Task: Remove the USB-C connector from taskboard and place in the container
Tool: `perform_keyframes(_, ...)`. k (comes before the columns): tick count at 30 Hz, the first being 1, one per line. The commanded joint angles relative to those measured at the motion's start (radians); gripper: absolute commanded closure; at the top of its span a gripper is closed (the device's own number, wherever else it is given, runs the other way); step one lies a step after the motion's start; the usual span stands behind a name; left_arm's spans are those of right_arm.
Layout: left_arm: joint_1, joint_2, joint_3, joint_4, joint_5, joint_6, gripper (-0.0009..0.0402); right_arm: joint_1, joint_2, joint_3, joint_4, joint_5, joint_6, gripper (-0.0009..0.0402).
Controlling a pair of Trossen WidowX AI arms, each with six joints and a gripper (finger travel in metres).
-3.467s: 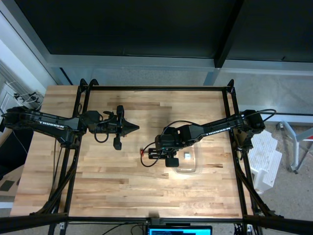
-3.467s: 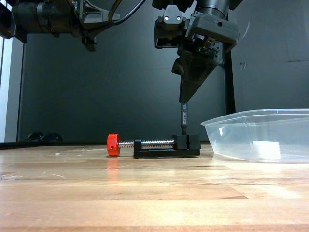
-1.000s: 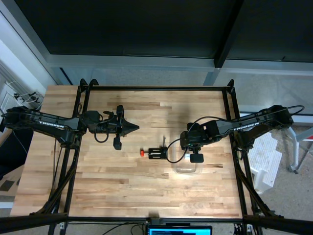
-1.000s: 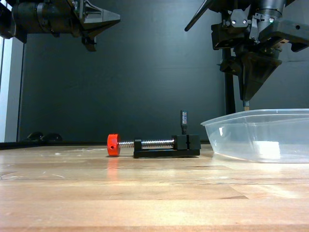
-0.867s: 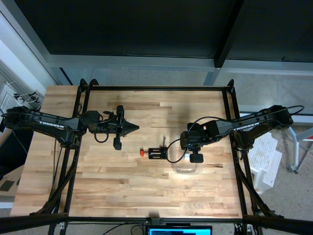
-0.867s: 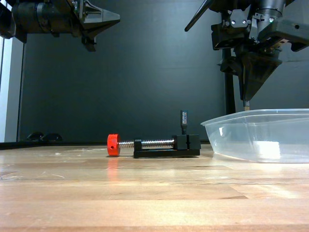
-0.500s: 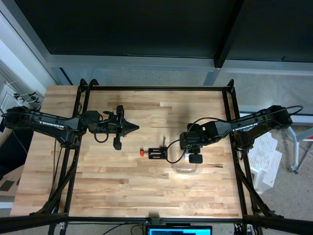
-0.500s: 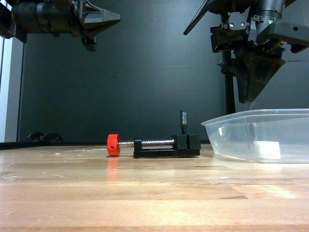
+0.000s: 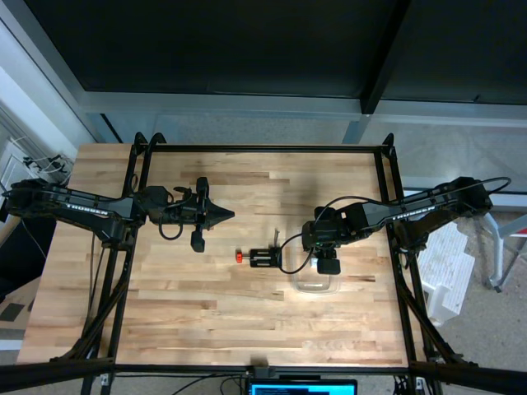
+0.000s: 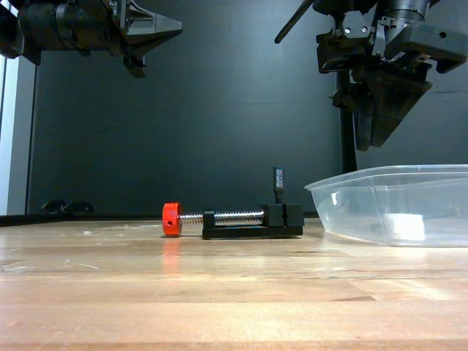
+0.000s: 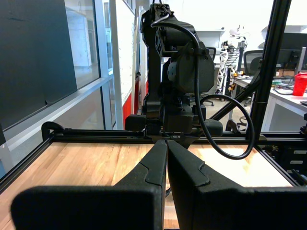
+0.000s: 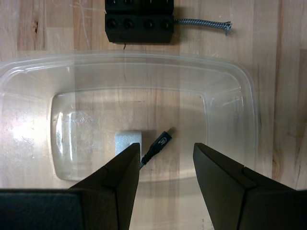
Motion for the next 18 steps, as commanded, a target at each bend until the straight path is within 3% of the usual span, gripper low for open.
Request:
perform_keyframes(1, 0.0, 0.0, 0.0, 0.0, 0.0, 0.0, 0.0393, 0.0, -0.019, 0.002, 0.005, -0.003, 0.006, 0.0246)
perform_keyframes(12, 0.0, 0.0, 0.0, 0.0, 0.0, 0.0, 0.0393, -0.015, -0.23, -0.045, 0.289, -0.005, -0.034, 0.0307)
perform_keyframes(18, 0.0, 0.0, 0.0, 0.0, 0.0, 0.0, 0.0393, -0.059, -0.288, -0.141, 0.558, -0.071, -0.087, 0.0364)
